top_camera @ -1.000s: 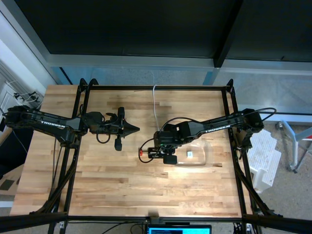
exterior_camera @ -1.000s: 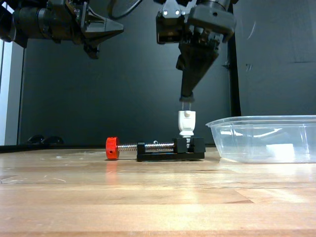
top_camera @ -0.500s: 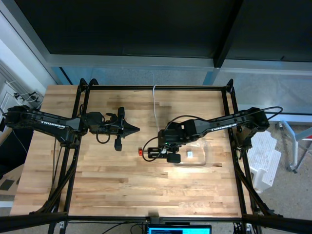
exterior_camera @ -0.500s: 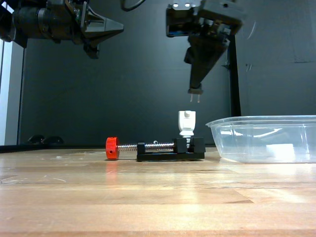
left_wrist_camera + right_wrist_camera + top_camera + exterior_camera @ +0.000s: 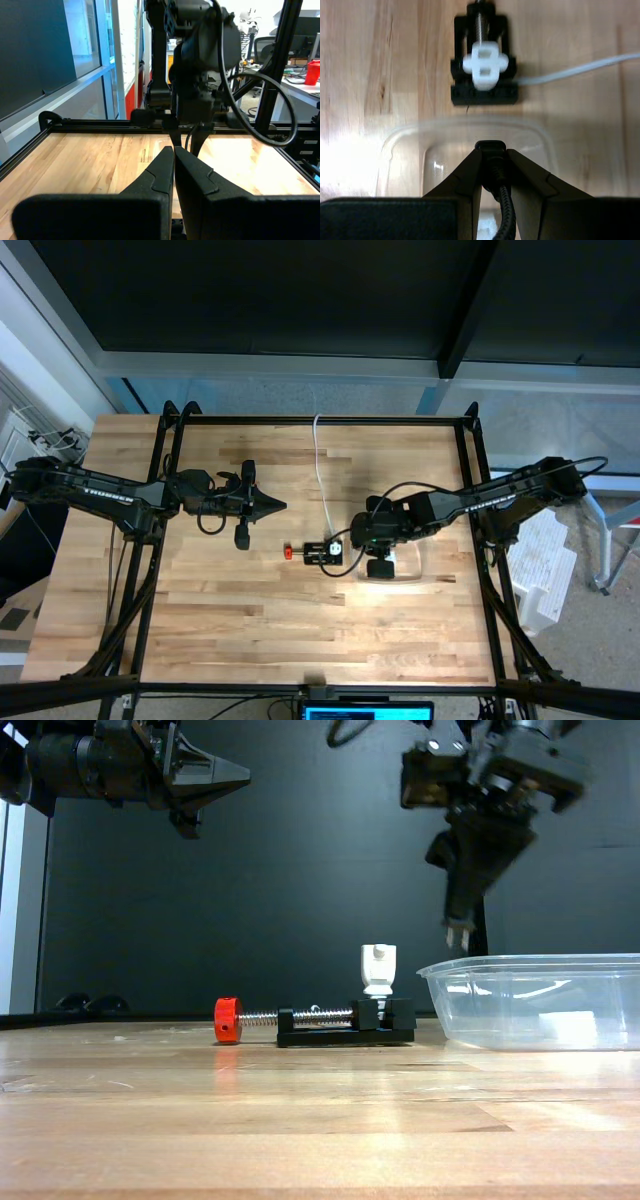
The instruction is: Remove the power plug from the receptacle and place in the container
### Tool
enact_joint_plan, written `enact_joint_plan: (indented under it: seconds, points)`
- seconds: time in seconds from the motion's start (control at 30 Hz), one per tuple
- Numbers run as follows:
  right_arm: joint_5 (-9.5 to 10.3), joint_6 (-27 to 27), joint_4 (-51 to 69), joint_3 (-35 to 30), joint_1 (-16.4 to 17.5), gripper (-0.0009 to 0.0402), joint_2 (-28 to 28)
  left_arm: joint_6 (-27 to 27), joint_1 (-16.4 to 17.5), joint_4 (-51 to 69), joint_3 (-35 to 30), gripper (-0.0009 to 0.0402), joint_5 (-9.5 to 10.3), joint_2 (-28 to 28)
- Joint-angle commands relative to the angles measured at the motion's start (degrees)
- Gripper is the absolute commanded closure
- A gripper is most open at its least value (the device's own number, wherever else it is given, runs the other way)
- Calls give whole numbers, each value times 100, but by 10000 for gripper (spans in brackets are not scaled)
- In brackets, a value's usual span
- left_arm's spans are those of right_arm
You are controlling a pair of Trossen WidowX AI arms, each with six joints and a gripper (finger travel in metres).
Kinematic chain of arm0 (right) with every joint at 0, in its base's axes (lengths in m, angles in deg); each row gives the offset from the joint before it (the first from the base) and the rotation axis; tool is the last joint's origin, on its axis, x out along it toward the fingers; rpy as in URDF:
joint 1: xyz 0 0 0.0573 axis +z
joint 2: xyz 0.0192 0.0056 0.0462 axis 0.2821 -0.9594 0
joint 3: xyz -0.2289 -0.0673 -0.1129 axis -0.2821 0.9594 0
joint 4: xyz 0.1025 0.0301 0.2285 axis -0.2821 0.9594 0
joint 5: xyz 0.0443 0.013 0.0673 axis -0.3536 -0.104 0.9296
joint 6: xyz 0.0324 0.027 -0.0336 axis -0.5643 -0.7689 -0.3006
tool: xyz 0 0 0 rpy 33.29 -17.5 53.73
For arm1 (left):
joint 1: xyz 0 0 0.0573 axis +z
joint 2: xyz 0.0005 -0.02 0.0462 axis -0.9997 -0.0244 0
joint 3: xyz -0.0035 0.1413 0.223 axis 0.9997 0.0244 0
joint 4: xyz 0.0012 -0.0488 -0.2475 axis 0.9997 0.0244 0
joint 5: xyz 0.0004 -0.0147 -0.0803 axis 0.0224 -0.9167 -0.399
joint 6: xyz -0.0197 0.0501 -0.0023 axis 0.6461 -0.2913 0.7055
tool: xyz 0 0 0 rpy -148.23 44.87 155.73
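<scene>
Plug: the tiny black power plug point(image 5: 458, 932) is held prongs-down, clear of the white socket-block receptacle point(image 5: 378, 966), just above the near end of the shallow clear plastic container point(image 5: 530, 1005).
Grip: the right gripper point(image 5: 457, 920) is clenched on the plug.
Parked: the left gripper point(image 5: 238, 772) is pinched closed on nothing, well apart.
Next: the plug is best carried over the container's middle and lowered before it is let go.

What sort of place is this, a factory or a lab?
Likely a robotics lab: a wooden table in a black frame, with a desk and office chair beyond. The left claw is parked shut above the table; the right claw holds the plug over the tray.
</scene>
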Motion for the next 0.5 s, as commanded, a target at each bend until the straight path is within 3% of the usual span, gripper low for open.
enact_joint_plan:
  seconds: [0.03, 0.5]
  points:
    - [-9, -9, -275, 376, 83, 393, 140, 0, 0, -4, -2, 393, -2, 0]
    - [-11, -11, -1051, 1272, 210, 393, 328, 0, 0, -2, -2, 393, -2, -2]
